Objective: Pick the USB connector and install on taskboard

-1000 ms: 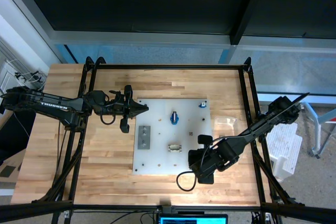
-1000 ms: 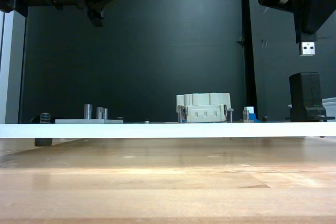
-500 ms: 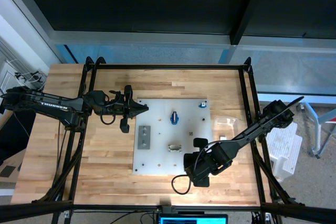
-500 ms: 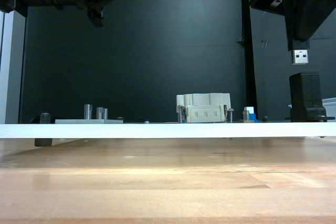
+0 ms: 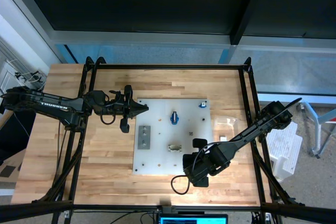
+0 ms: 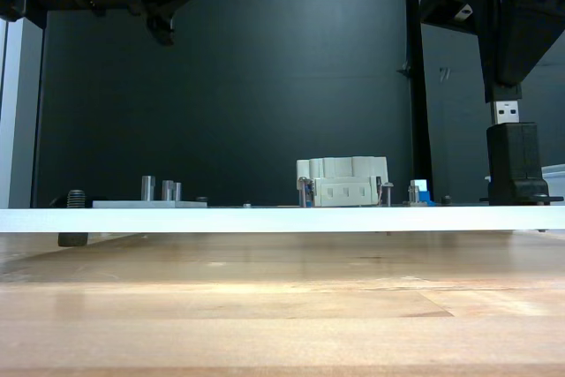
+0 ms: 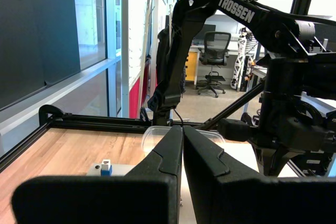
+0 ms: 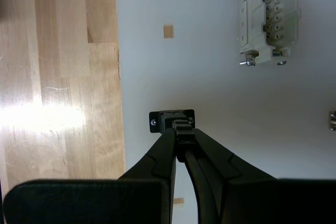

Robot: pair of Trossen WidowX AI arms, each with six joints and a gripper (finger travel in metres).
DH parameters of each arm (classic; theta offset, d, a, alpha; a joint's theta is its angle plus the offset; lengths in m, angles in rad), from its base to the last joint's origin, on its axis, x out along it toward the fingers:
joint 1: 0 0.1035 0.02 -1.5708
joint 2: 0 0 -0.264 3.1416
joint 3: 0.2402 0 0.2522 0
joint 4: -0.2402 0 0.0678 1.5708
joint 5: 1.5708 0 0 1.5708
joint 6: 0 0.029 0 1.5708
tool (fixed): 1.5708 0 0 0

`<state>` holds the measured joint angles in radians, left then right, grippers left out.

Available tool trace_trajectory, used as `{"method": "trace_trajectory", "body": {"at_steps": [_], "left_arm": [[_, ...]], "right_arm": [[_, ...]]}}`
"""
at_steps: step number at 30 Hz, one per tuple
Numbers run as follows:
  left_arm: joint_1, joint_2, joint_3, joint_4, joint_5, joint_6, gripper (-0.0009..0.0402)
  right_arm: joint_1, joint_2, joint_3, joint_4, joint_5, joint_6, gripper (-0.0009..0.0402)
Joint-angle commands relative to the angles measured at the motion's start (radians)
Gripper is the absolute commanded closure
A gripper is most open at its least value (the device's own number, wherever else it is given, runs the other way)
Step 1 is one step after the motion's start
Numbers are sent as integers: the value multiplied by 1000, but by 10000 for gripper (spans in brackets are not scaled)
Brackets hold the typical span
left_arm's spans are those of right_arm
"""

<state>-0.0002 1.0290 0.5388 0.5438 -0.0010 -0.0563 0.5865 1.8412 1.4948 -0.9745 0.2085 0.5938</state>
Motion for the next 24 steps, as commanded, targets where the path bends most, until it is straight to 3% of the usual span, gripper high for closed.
{"method": "trace_trajectory", "body": {"at_steps": [1,24], "left_arm": [[0,0,0,0,0,0,393],[0,0,0,0,0,0,393]], "right_arm": [[0,1,-1,0,-1,0,393],[0,1,-2,-11,-16,-6,393]]}}
